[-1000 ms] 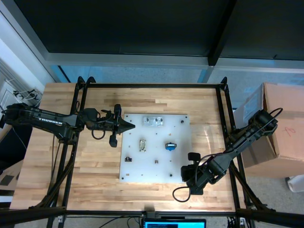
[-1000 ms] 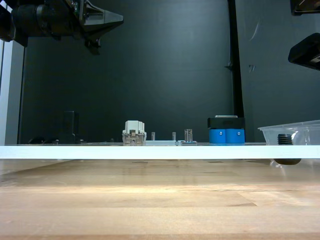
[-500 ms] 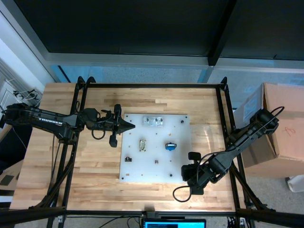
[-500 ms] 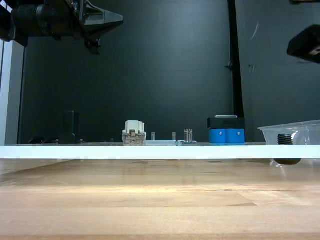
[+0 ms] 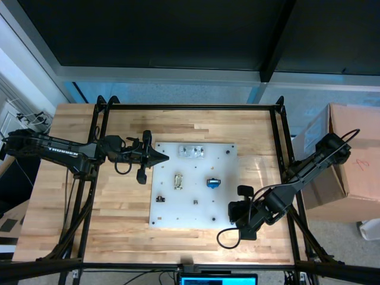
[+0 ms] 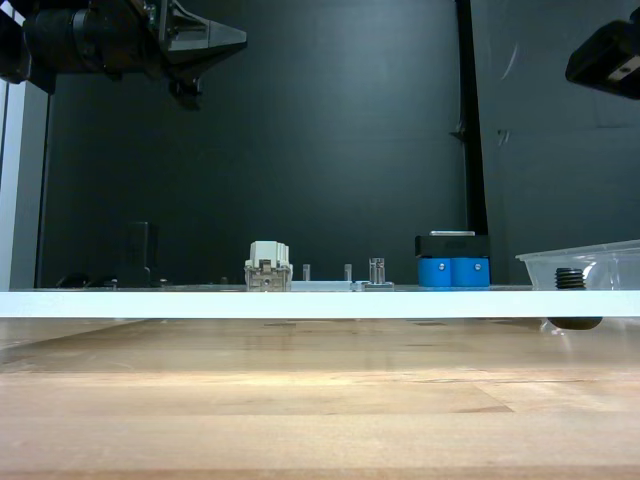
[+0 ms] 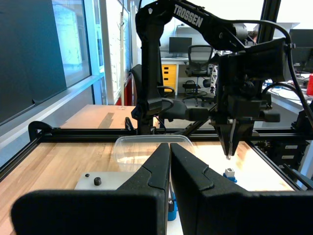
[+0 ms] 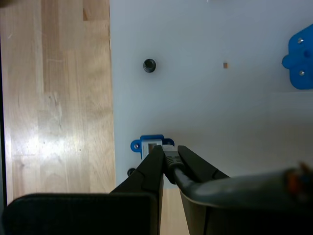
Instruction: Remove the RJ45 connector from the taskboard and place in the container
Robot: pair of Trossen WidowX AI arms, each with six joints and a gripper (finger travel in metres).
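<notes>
— While the right tool (image 8: 169,152) is hanging over the near right corner of the taskboard (image 5: 178,208), what is it gripping?

— Its fingers are clamping on the RJ45 connector (image 8: 170,159). The plug is riding clear of its blue socket (image 8: 151,145), just above it. Its long axis is running along the tool and pointing down at the board. A grey cable (image 8: 234,188) is trailing back along the tool.

— And the container (image 6: 585,262)?

— Clear tub, sitting beside the board's right edge on the table (image 5: 119,208), with a black threaded piece (image 6: 570,277) lying inside. It is lying on the far side of the right tool, so I am judging the carry as a move away from the near edge, plug end down.

— And the left tool (image 5: 157,158)?

— Hovering high over the board's left edge, fingers together on nothing, well apart from plug and tub. The right arm is sitting much the nearer to both.
</notes>
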